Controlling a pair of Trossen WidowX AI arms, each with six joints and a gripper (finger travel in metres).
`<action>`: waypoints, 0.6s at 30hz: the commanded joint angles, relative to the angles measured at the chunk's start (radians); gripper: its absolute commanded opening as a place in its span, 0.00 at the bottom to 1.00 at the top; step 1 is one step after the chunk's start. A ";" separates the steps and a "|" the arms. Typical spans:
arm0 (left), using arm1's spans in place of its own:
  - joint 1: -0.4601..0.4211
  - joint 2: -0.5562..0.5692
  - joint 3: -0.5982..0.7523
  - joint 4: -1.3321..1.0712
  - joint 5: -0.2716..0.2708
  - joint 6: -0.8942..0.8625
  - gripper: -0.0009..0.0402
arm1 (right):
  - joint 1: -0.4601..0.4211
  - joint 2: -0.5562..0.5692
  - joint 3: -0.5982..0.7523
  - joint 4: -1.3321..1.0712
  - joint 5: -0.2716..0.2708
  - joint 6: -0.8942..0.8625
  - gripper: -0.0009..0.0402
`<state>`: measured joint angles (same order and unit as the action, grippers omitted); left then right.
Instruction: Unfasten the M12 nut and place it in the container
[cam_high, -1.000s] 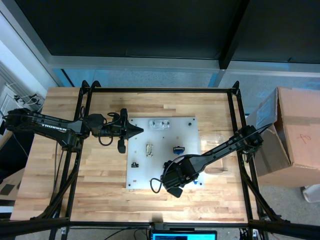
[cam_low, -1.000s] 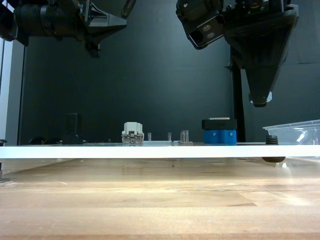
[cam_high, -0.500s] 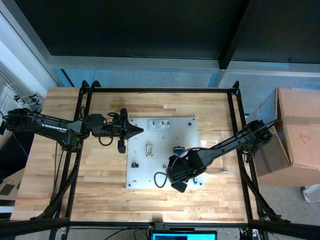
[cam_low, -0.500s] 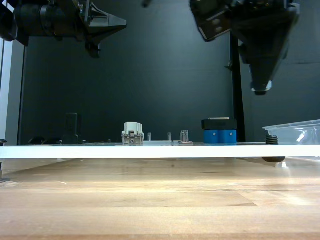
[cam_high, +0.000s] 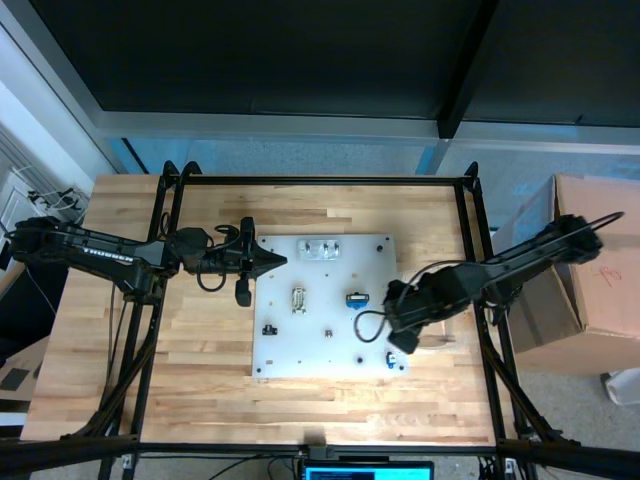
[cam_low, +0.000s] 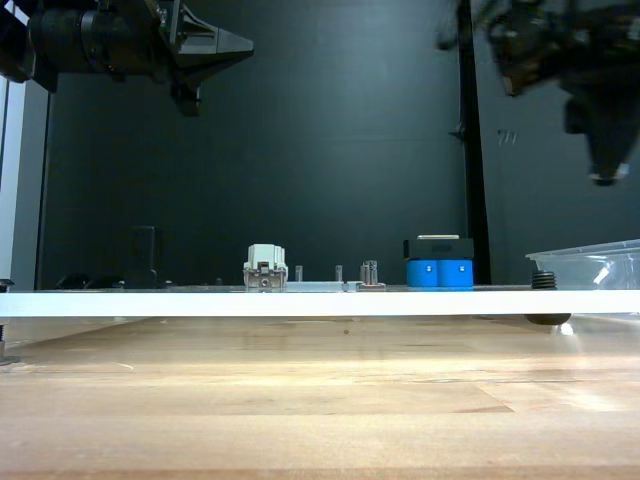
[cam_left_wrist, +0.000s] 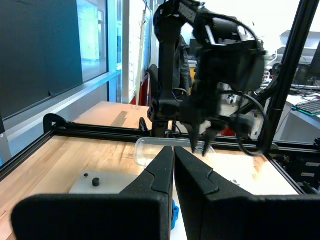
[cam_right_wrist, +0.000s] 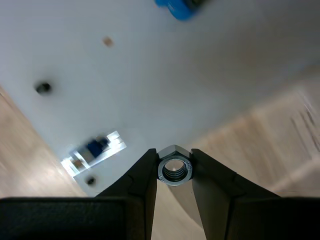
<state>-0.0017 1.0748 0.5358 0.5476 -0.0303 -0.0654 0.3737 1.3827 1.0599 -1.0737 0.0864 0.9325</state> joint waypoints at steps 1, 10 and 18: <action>0.000 0.000 0.000 0.000 0.000 0.000 0.02 | 0.000 -0.092 -0.090 0.000 0.000 0.001 0.08; 0.000 0.000 0.000 0.000 0.000 0.000 0.02 | -0.001 -0.163 -0.274 0.068 0.000 0.001 0.08; 0.000 0.000 0.000 0.000 0.000 0.000 0.02 | -0.001 -0.158 -0.440 0.243 0.000 0.005 0.08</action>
<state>-0.0017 1.0748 0.5358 0.5476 -0.0303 -0.0654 0.3721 1.2236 0.6380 -0.8532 0.0864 0.9337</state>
